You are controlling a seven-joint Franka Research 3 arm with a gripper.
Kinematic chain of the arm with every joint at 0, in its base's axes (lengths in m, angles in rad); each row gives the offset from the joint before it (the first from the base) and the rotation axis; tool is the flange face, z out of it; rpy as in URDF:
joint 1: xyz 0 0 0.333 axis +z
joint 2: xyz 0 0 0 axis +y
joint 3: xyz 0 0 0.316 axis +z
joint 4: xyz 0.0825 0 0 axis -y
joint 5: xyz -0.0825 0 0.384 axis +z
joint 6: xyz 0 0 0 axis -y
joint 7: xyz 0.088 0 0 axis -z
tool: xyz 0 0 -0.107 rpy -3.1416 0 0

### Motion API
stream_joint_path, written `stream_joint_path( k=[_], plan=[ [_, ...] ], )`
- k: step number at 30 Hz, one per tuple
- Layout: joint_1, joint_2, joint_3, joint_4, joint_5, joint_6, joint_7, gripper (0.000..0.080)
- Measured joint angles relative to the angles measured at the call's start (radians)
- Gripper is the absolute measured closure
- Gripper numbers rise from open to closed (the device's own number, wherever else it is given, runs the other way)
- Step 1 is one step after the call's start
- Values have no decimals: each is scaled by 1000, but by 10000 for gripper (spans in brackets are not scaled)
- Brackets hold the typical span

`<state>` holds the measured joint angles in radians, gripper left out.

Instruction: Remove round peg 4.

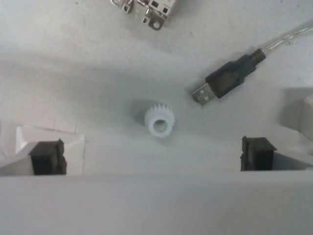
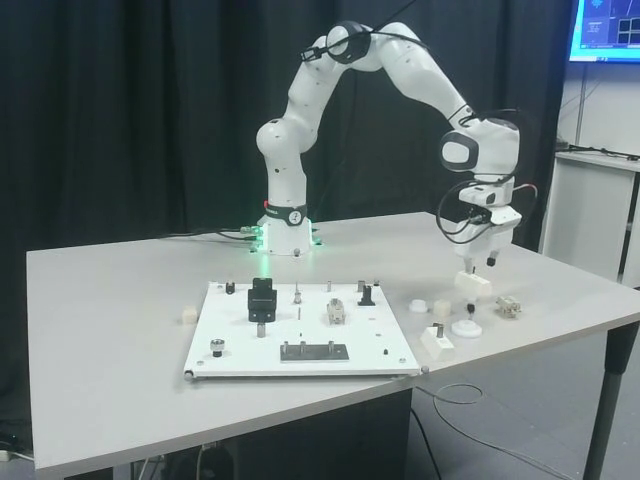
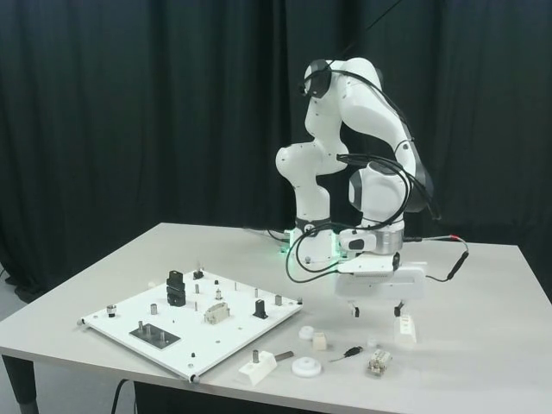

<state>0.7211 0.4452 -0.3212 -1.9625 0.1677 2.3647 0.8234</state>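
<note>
The white board [image 2: 230, 330] [image 3: 121, 321] carries several small upright pegs, such as one near its front left corner [image 2: 217, 348] [image 3: 110, 310]; I cannot tell which is round peg 4. My gripper [image 2: 478, 264] [image 3: 377, 310] hangs off to the board's right, low over loose parts on the table. It is open and holds nothing. In the wrist view the black fingertips [image 1: 47, 156] stand wide apart, and the gripper [image 1: 151, 154] is just above a small white gear [image 1: 157, 121] that lies on the table.
A black USB plug [image 1: 225, 81] [image 3: 349, 352] and a metal connector [image 1: 146, 10] [image 2: 508, 306] lie near the gear. A white block [image 2: 472, 285] [image 3: 404, 328] stands beside the gripper. A white disc [image 2: 466, 327], a cube [image 2: 440, 308] and another block [image 2: 436, 340] lie between gripper and board.
</note>
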Motion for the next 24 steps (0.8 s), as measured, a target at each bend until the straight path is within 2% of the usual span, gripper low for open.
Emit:
stream_joint_path(
  k=[12,24],
  plan=[
    [-6,-7,-11,0,-19,-3,-6,3],
    [-10,-13,-33,0,-19,-3,-22,3]
  ],
)
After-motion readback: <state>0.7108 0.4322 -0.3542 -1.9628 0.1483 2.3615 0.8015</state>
